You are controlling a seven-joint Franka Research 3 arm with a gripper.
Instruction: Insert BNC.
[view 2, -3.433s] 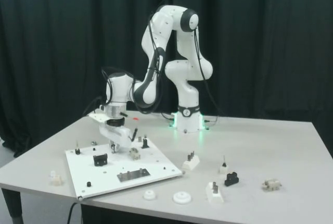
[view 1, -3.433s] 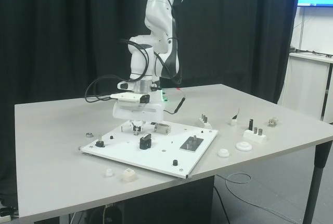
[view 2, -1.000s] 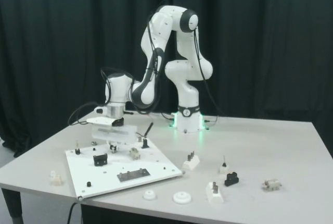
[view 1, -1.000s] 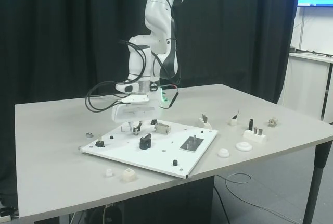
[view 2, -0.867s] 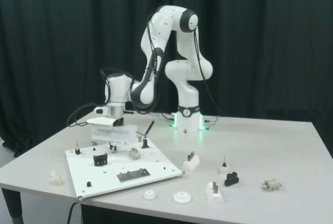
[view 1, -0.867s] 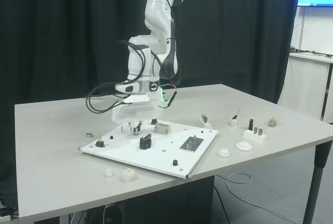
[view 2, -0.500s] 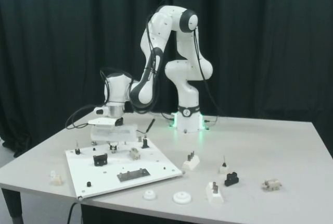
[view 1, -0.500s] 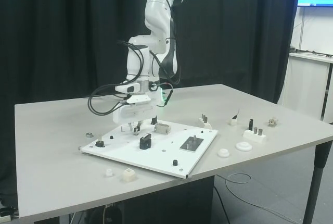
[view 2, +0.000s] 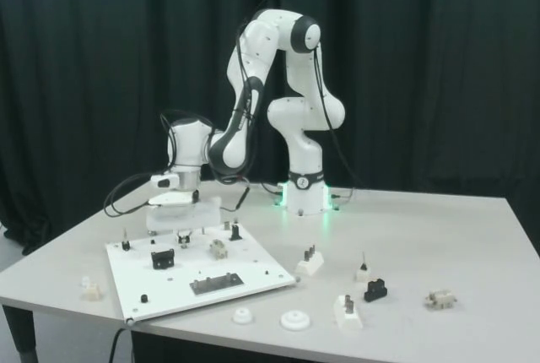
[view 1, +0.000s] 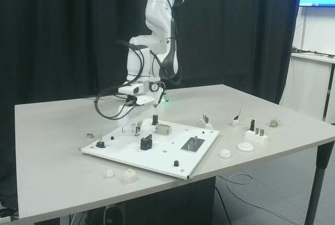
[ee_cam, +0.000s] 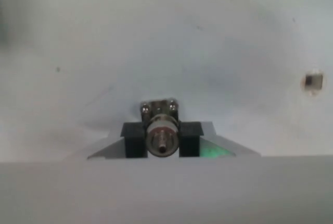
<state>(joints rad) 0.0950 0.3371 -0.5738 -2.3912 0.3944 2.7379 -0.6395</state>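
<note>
In the wrist view a grey metal BNC connector point(ee_cam: 162, 133) sits between my two black fingers point(ee_cam: 133, 139), and the gripper point(ee_cam: 162, 139) is shut on it, just above the white board point(ee_cam: 171, 41). From the first room view the gripper point(view 1: 135, 126) stands at the far left part of the white board point(view 1: 162, 157), pointing straight down. The second room view has the gripper point(view 2: 183, 232) low over the board point(view 2: 169, 287); contact between connector and board cannot be told.
On the board stand a black part point(view 1: 145, 142), a metal block point(view 1: 164, 128) and a grey plate point(view 1: 192, 143). White fixtures point(view 1: 256, 133) and discs point(view 1: 244, 146) lie on the table to the right. Small white pieces point(view 1: 128, 175) lie by the board's front left.
The hand has turned about its vertical axis over the same spot of the board, and its black cable has swung round to the left. Its height is about the same.
</note>
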